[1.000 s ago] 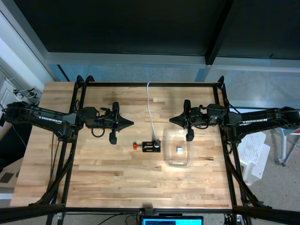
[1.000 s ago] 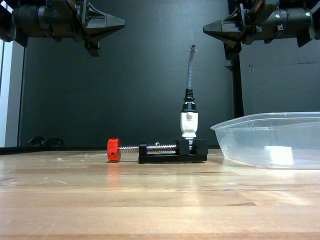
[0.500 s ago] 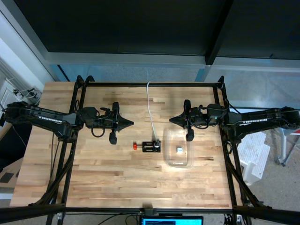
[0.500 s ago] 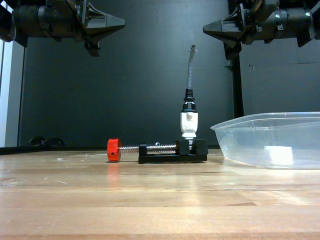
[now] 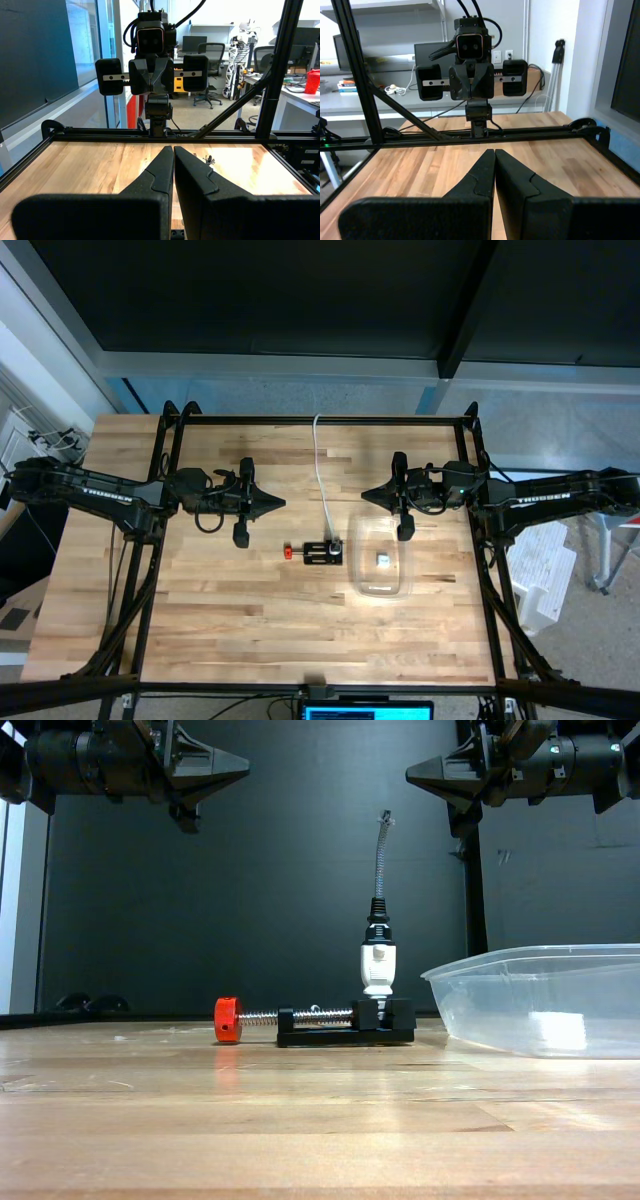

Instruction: Remove the power plug from the receptacle and place in the container

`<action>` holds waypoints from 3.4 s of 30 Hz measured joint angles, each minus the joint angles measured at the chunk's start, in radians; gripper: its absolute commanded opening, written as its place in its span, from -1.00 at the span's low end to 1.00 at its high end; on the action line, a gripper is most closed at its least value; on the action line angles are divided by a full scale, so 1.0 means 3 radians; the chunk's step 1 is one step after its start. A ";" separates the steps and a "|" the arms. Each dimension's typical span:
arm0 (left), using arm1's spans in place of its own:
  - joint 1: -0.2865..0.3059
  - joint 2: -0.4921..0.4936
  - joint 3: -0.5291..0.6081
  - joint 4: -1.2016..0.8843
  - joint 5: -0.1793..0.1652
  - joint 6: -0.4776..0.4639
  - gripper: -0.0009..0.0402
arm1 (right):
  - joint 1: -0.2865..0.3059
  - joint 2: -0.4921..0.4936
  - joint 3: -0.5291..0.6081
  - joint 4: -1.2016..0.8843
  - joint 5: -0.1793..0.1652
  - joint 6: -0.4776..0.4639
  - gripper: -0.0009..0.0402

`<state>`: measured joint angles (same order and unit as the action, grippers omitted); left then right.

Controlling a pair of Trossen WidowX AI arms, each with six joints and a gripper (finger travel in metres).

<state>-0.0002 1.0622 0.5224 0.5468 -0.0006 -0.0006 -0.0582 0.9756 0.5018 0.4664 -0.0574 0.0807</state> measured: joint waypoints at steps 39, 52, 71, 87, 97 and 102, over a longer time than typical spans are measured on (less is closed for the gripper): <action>0.0000 -0.0001 0.0001 0.0000 0.0000 0.0001 -0.96 | 0.0491 0.1367 0.1991 -0.3975 0.0409 -0.0038 -0.39; 0.0000 -0.0001 0.0001 0.0001 0.0000 0.0001 -0.96 | 0.0649 0.1990 0.2520 -0.4097 0.0481 0.0126 0.12; 0.0000 -0.0001 0.0000 0.0000 -0.0001 0.0001 -0.96 | 0.0701 0.2678 0.3003 -0.4142 0.0511 0.0146 0.11; 0.0000 -0.0001 0.0001 0.0001 -0.0001 0.0001 -0.96 | 0.0731 0.2756 0.2970 -0.4107 0.0579 0.0144 0.11; 0.0000 -0.0001 0.0001 0.0000 -0.0001 0.0000 -0.96 | 0.0734 0.2761 0.2962 -0.4058 0.0570 0.0144 -0.16; 0.0000 -0.0001 0.0000 0.0000 -0.0001 0.0001 -0.96 | 0.0736 0.2761 0.2959 -0.4056 0.0570 0.0144 -0.35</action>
<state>-0.0002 1.0618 0.5224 0.5468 -0.0010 -0.0002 0.1627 1.8038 1.3895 -0.7506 0.1135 0.1238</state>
